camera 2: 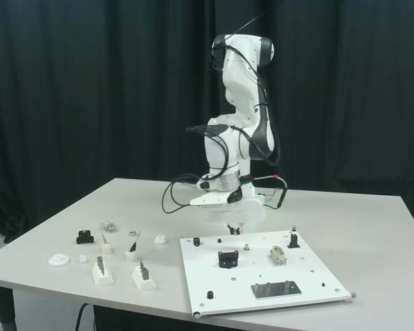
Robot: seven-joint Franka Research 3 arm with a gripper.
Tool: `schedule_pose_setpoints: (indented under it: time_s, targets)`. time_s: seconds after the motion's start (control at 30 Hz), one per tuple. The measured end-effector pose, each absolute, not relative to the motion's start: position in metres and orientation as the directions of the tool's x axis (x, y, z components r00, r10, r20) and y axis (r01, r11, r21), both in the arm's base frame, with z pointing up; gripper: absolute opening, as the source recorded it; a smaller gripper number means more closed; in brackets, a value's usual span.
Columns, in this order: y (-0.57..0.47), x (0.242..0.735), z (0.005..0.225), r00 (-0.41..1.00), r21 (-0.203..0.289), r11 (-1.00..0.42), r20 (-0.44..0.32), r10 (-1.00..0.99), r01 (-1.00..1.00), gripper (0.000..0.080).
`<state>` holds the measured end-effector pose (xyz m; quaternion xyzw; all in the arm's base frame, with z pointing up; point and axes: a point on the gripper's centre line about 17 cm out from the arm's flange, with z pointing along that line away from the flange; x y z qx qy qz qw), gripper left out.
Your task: Insert BNC.
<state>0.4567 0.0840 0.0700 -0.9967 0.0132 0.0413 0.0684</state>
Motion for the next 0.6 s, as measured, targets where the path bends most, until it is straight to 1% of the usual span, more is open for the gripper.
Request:
schedule_pose_setpoints:
  time_s: [0.27,0.6]
  targets:
    - [0.103,0.453,0.070,0.996,-0.110,-0.993,-0.086,-0.023,-0.032,0.0121]
    - [0.114,0.452,0.070,0.997,-0.067,-0.997,-0.079,-0.021,-0.027,0.0121]
